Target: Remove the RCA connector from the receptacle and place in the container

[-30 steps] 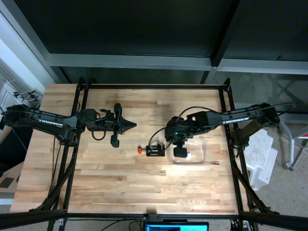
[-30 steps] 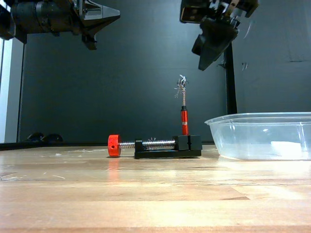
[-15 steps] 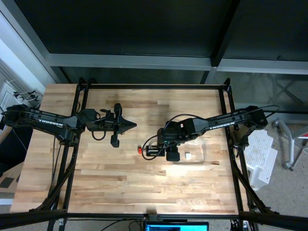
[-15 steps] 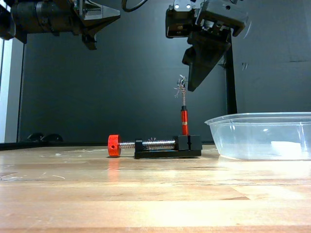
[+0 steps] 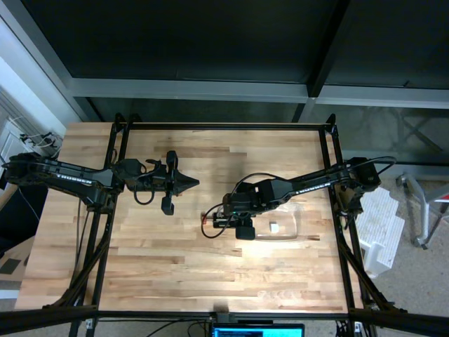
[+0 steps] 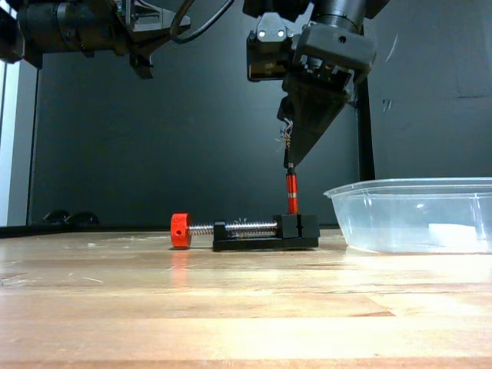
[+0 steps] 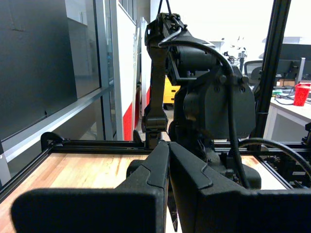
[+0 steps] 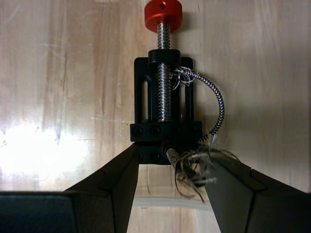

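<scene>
Red RCA connector (image 6: 291,192) upright in receptacle (image 6: 265,232)

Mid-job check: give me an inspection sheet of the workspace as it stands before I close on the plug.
Surface: wooden table, light scuffs, bright glare beside the receptacle.
Job's things: RCA connector upright in the receptacle, not yet pulled; container beside it.
Clutter: small white piece lying in the container.
Grippers: right gripper open, poised over the connector's frayed top, one finger on either side; left gripper shut, parked high over the table's left half.
Cables: braided wire loop arching from the receptacle to the connector.
Surroundings: black frame around the table; lit screen at the near edge.
</scene>
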`<state>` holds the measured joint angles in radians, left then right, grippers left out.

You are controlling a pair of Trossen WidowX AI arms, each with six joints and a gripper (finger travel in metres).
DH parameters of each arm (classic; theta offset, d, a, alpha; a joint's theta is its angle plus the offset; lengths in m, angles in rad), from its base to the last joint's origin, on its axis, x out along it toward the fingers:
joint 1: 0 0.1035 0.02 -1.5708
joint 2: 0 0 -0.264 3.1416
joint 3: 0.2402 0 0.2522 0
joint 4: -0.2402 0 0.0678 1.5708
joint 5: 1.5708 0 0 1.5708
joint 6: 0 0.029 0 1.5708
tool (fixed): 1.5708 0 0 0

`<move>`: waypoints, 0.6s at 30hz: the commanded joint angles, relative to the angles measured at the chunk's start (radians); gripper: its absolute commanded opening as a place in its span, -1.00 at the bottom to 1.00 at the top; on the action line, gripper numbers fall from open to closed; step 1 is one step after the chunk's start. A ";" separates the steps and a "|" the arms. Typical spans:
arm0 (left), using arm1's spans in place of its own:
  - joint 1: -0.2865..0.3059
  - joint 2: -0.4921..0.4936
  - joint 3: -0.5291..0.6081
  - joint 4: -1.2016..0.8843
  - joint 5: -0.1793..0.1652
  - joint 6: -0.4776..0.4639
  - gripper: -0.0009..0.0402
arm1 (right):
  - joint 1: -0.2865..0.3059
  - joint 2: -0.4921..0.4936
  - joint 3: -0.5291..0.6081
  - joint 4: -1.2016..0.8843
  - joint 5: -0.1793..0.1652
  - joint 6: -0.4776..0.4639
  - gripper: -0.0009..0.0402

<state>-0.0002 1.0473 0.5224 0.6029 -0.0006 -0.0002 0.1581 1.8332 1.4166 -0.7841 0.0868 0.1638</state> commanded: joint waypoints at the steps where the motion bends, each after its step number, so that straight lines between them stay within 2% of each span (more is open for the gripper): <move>1: 0.000 0.000 0.000 0.000 0.000 0.000 -0.96 | 0.001 0.009 -0.003 0.018 0.000 0.000 -0.13; 18: 0.000 0.000 0.000 0.000 0.000 0.000 -0.96 | 0.002 0.009 -0.066 0.090 0.002 0.002 -0.13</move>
<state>-0.0002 1.0470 0.5224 0.6022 -0.0010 -0.0002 0.1596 1.8431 1.3510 -0.6941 0.0868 0.1673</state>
